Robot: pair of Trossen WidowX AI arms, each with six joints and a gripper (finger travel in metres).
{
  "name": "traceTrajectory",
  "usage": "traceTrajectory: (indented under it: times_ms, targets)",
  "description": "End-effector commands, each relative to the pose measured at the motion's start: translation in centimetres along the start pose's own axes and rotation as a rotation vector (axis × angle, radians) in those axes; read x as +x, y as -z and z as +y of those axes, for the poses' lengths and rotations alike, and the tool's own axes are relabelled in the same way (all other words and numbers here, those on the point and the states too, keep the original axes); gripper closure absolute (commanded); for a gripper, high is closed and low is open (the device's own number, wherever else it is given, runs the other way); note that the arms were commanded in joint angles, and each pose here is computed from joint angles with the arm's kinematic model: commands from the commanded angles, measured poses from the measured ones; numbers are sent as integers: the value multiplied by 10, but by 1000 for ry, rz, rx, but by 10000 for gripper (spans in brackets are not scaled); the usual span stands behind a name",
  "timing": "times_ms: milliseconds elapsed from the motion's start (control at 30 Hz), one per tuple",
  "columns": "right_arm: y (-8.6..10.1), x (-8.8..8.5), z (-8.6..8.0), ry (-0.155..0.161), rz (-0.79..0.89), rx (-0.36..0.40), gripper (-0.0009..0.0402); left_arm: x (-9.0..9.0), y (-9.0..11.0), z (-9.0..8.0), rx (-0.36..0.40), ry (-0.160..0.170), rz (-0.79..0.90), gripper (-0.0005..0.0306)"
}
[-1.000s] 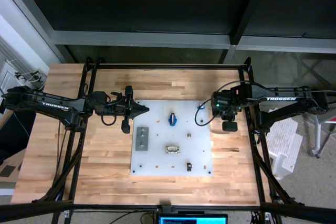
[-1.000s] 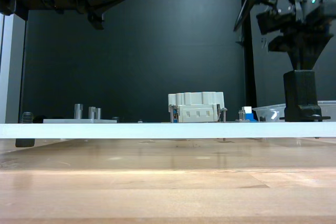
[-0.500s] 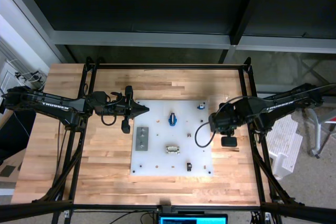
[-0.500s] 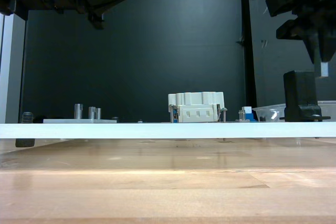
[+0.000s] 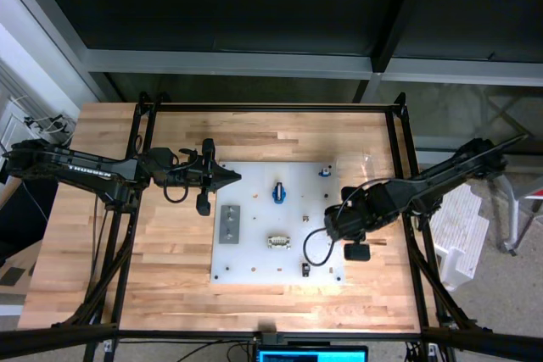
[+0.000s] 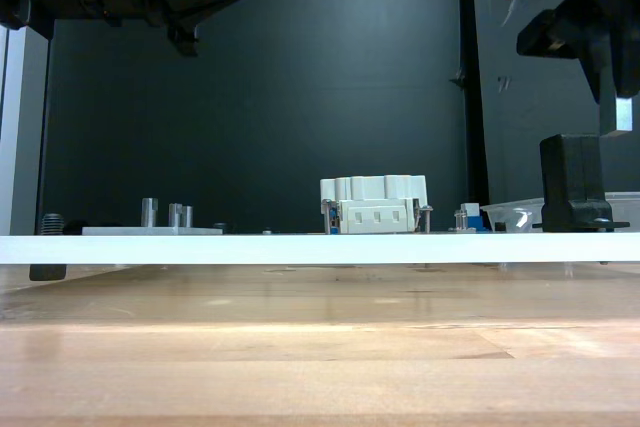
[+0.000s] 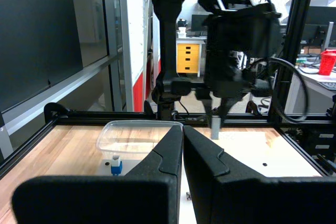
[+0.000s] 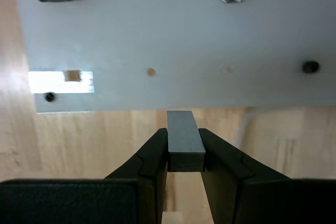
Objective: Pick the 16mm bar and install on taskboard
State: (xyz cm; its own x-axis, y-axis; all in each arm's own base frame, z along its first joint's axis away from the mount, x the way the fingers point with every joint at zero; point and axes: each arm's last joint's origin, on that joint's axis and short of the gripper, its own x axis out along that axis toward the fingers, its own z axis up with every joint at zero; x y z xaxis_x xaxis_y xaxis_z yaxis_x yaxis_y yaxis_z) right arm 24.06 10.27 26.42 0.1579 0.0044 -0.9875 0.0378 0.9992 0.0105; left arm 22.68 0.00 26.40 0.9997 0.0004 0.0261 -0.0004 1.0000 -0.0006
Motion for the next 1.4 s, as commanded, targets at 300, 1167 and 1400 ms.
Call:
traceTrajectory:
  times_ms: [300, 1167, 1400]
  targets:
    - [-22, 14, 29, 13, 39, 27, 384, 0, 0, 0, 0, 0, 0, 300]
    - [-23, 47, 82, 23, 84, 56, 384, 0, 0, 0, 0, 0, 0, 300]
    - [-24, 51, 91, 26, 91, 45, 384, 0, 0, 0, 0, 0, 0, 300]
